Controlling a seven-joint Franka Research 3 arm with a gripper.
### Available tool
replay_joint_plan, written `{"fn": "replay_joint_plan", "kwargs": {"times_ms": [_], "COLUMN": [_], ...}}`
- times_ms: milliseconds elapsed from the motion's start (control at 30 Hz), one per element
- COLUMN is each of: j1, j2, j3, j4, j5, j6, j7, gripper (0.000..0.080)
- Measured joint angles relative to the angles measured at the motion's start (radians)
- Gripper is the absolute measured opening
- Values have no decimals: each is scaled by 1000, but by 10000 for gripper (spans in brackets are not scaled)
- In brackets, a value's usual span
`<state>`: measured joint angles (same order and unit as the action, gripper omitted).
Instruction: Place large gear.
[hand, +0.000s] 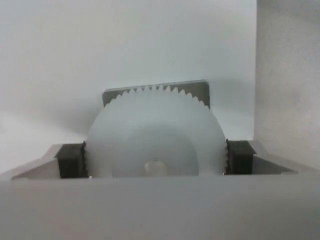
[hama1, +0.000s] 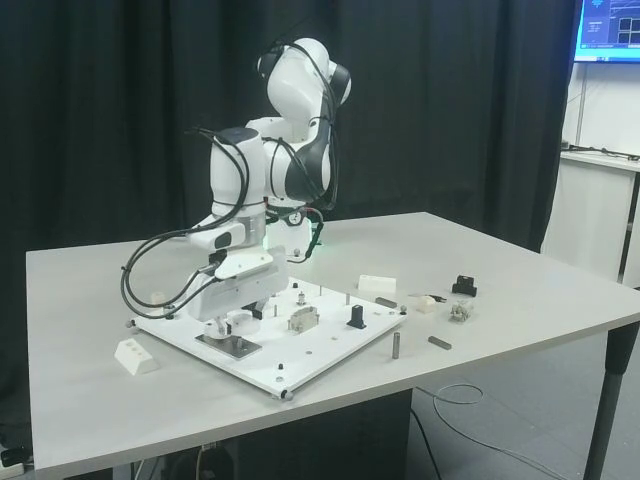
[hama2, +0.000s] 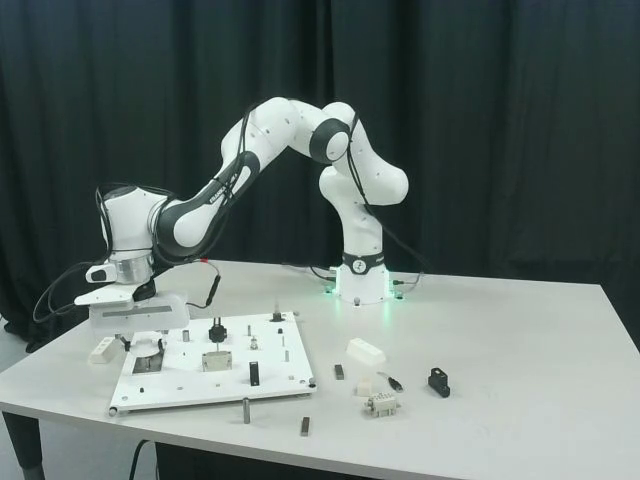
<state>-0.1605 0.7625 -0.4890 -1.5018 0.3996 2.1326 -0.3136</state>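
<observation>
A grey table (hama2: 520, 330) stands before black curtains (hama2: 520, 130), and a white assembly board (hama2: 215, 385) lies on it near the arm's reach, carrying small pegs and fixtures. Loose parts sit on the bare tabletop beside the board: a white block (hama2: 365, 351), a black clip (hama2: 438, 381) and two short dark pins (hama1: 438, 342). The large gear (hand: 155, 135) is white, toothed all round its rim, with a raised inner ring and a small centre bore. The gripper (hand: 155, 159) holds it by the rim, its black finger pads (hand: 71, 160) pressed against opposite sides of the teeth. Only the wrist view shows this grasp, with a grey metal plate (hand: 197, 89) beyond the gear. The room views show the gripper low over the board's far corner, above that grey plate (hama1: 228, 346), near a white block (hama1: 135, 356) beside the board.
</observation>
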Motion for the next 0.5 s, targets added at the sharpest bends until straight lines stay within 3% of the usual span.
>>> {"fn": "replay_joint_plan", "kwargs": {"times_ms": [500], "j1": [17], "j2": [0], "j3": [-24], "j4": [21], "j5": [0], "j6": [-25], "j7": [7], "gripper": [597]}}
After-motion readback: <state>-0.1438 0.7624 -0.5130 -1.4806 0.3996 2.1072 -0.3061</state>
